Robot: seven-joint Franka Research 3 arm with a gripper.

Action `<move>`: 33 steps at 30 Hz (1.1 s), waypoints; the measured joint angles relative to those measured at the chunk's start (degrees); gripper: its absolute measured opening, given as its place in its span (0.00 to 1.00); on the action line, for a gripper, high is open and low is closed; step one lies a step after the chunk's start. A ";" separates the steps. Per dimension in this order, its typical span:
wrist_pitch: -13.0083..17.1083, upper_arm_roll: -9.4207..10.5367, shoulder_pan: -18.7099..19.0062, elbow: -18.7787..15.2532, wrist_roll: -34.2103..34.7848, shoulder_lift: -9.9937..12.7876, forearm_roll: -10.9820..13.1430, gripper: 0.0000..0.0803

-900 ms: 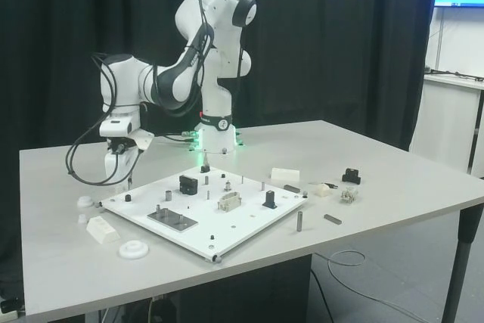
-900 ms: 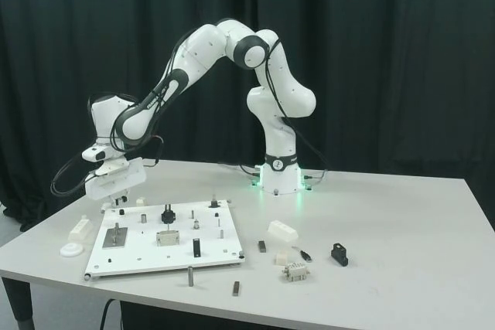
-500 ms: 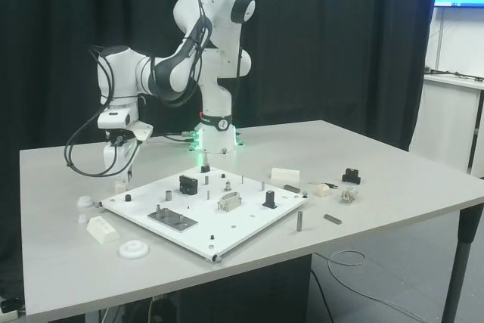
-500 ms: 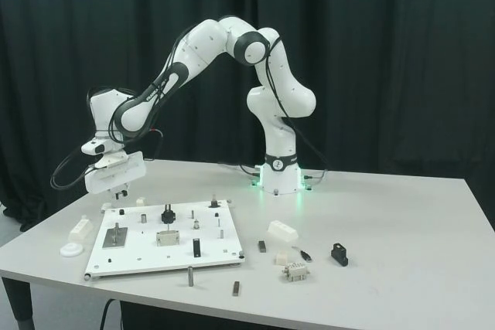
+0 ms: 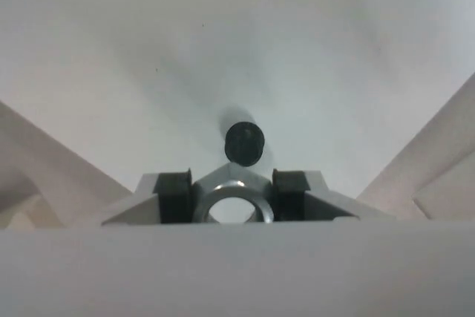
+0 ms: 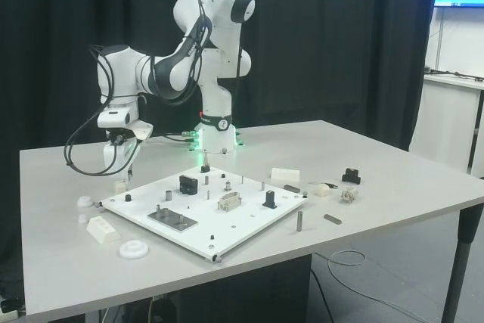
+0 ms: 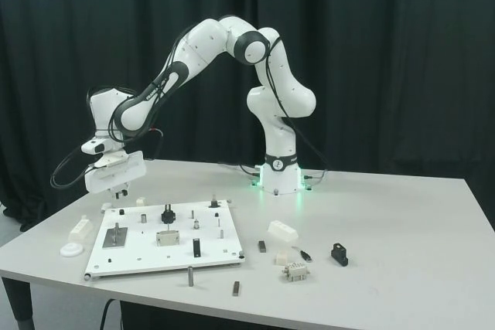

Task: Place bolt 4.

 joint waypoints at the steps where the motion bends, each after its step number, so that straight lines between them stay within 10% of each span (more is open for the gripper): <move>1: 0.00 0.00 0.01 0.00 0.00 0.00 0.00 0.29; 16: -1.45 0.35 1.39 0.00 7.07 -0.42 0.64 0.29; 33: -9.67 0.46 9.87 -1.76 14.09 -3.13 7.46 0.29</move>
